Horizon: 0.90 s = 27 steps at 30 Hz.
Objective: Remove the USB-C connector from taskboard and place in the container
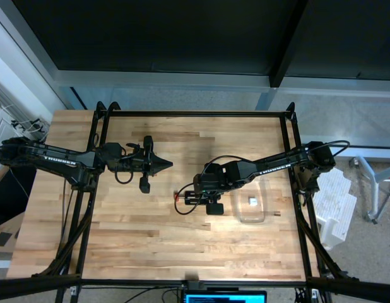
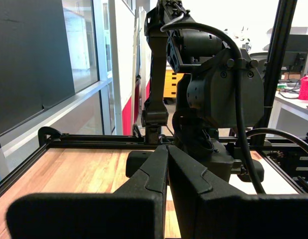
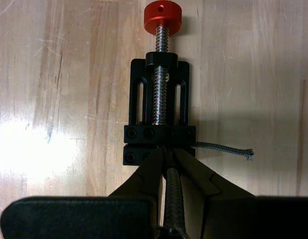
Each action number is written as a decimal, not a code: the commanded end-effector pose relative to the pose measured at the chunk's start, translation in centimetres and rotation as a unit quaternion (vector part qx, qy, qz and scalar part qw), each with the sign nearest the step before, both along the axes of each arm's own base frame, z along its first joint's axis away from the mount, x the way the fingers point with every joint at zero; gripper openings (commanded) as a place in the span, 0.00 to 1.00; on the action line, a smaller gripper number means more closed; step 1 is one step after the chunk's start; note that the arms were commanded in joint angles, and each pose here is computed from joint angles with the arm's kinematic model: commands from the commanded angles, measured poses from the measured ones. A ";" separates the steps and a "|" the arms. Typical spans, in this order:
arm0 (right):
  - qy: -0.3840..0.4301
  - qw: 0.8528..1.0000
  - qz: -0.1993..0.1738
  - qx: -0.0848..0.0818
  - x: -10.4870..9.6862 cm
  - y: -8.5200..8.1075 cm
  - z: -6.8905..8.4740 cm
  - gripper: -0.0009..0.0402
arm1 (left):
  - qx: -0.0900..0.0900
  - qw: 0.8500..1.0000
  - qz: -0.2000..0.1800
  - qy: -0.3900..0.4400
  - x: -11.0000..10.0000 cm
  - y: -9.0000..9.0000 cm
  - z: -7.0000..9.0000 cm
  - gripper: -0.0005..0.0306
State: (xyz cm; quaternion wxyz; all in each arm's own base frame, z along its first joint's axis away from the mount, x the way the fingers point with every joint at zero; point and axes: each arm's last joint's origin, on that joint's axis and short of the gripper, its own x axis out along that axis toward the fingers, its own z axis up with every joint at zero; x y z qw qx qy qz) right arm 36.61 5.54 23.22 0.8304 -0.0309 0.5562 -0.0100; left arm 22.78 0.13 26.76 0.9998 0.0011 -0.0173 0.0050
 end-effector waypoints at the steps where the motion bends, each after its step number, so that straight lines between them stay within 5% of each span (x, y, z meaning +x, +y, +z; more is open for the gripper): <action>1: -0.001 1.000 -0.001 -0.001 0.0 0.0 0.0 0.02 | 0.000 1.000 0.000 0.000 0.0 0.0 0.0 0.02; 27: -0.025 1.000 0.003 0.001 -0.9 -0.3 2.0 0.02 | 0.000 1.000 0.000 0.000 0.0 0.0 0.0 0.02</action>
